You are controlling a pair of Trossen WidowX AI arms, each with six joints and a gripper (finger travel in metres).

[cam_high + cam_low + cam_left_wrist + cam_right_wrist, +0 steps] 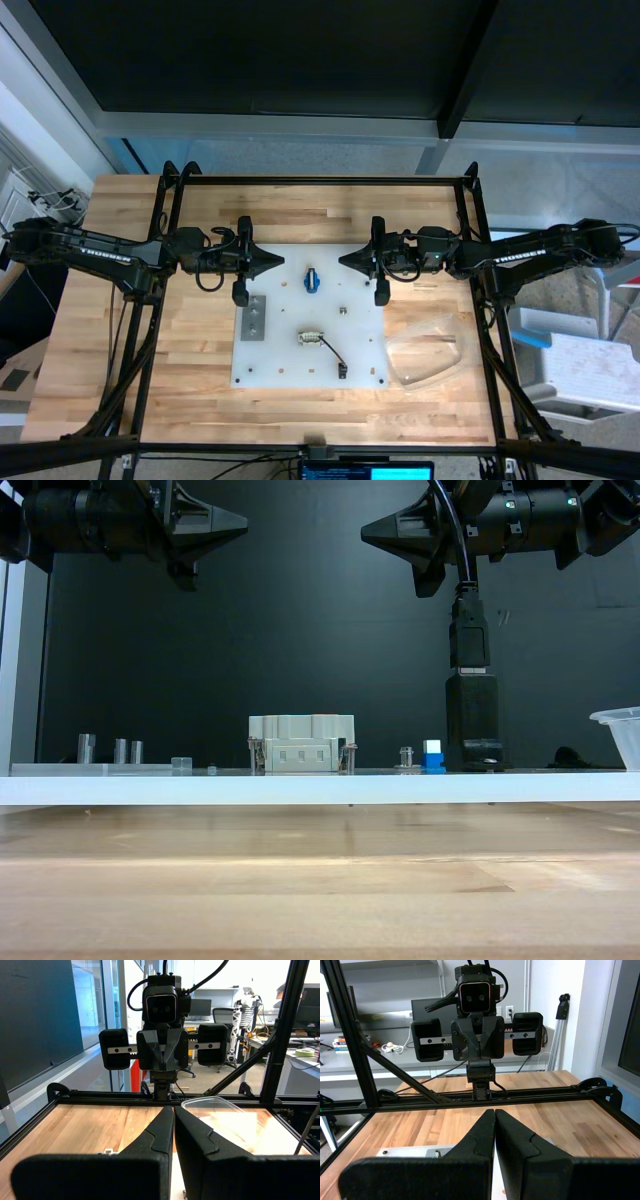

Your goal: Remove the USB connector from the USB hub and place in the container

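**One plug in its hub, two grippers aloft**

Nearest me, the single USB connector (469,640) stands upright in the one tiny black square USB hub (342,372), with its thin stiff cable rising. Just right of the white board (280,365), one clear, round-cornered plastic container (400,356) sits on the wood. Mid-board are one ribbed grey block (313,338), one metal bar (255,320) with three pegs, and one blue clip (312,280). Farthest off, two matte black grippers hover nose to nose. The left gripper (287,262) and the right gripper (342,262) each have their fingers pressed together.

A white board (285,365) lies mid-frame on the wooden desk (140,380). On it, a blue clip (312,280) sits toward the top, a grey drilled bar (254,320) at left, a beige block (310,339) centrally.
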